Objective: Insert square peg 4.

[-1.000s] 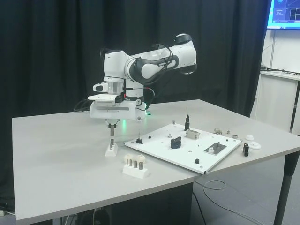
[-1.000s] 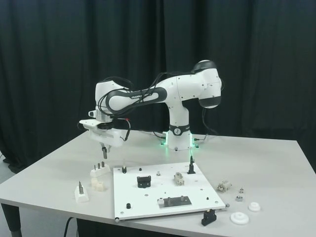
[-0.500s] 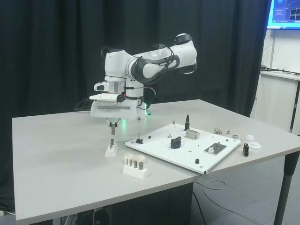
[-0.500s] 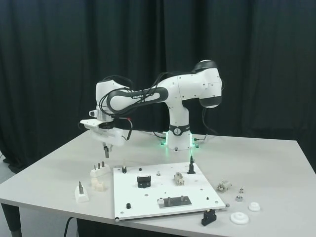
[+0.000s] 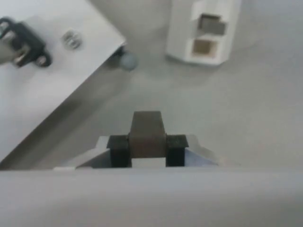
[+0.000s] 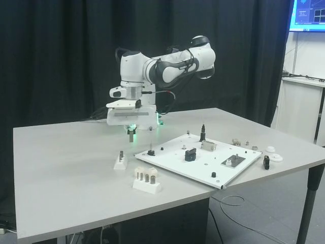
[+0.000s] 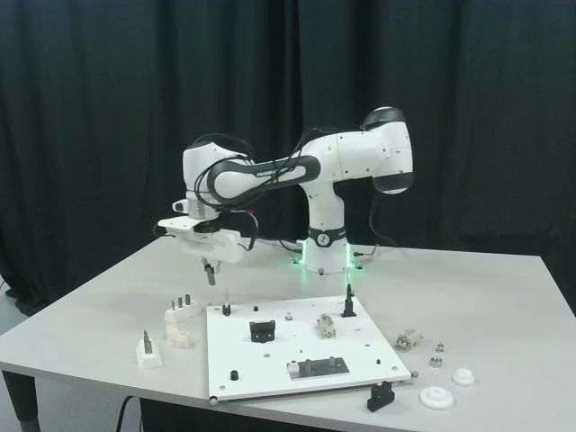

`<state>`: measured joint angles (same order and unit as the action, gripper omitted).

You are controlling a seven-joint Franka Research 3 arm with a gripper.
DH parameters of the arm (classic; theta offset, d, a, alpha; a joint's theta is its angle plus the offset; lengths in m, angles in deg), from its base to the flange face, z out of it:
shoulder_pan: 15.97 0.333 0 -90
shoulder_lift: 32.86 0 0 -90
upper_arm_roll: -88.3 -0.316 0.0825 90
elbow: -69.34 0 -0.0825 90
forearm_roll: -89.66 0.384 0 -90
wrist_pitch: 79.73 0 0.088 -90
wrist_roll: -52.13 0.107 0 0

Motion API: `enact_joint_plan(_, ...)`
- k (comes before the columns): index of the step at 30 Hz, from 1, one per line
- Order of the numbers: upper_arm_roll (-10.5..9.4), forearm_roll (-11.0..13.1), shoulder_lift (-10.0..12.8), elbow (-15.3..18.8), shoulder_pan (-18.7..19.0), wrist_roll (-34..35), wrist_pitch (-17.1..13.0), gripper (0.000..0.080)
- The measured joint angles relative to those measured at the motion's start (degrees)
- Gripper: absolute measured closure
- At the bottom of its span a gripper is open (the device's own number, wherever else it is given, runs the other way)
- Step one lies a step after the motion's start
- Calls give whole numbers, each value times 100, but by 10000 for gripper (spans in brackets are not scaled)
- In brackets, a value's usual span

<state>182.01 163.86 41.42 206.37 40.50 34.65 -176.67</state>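
**Peg held in the hand above the surface, short of the board**

Task item: the square peg (image 5: 147, 127) is clamped between the two black fingertips of the hand (image 5: 147, 150); its lower end projects below them. In the first room view the peg (image 6: 131, 135) hangs clear above the grey surface (image 6: 66, 152), near the corner of the white board (image 6: 172, 157) and not over it.

Handling, as a judgement: the peg appears to be a small, rigid block with flat sides, probably light. Flat faces suit a two-finger clamp on opposite sides, as now held. Its smooth faces could slip or twist if it catches a socket edge; a square section also needs its rotation matched to the hole.

Pose: the arm (image 7: 270, 175) reaches out from its base with the hand (image 7: 210, 273) pointing straight down, wrist level.

Surroundings: in the wrist view a white peg holder (image 5: 202, 33) lies at about 1 o'clock from the peg, well apart. The board edge (image 5: 52, 85) sits at about 10 o'clock, with a black fitting (image 5: 23, 45) on it.

Which socket is the target cannot be told.
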Motion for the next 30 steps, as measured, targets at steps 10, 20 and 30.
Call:
enact_joint_plan(10,169,-264,-60,355,688,-59,74,651)
enact_joint_plan(20,260,-430,-65,639,1369,-57,87,651)
enact_joint_plan(30,259,-664,-94,709,1919,-57,267,651)
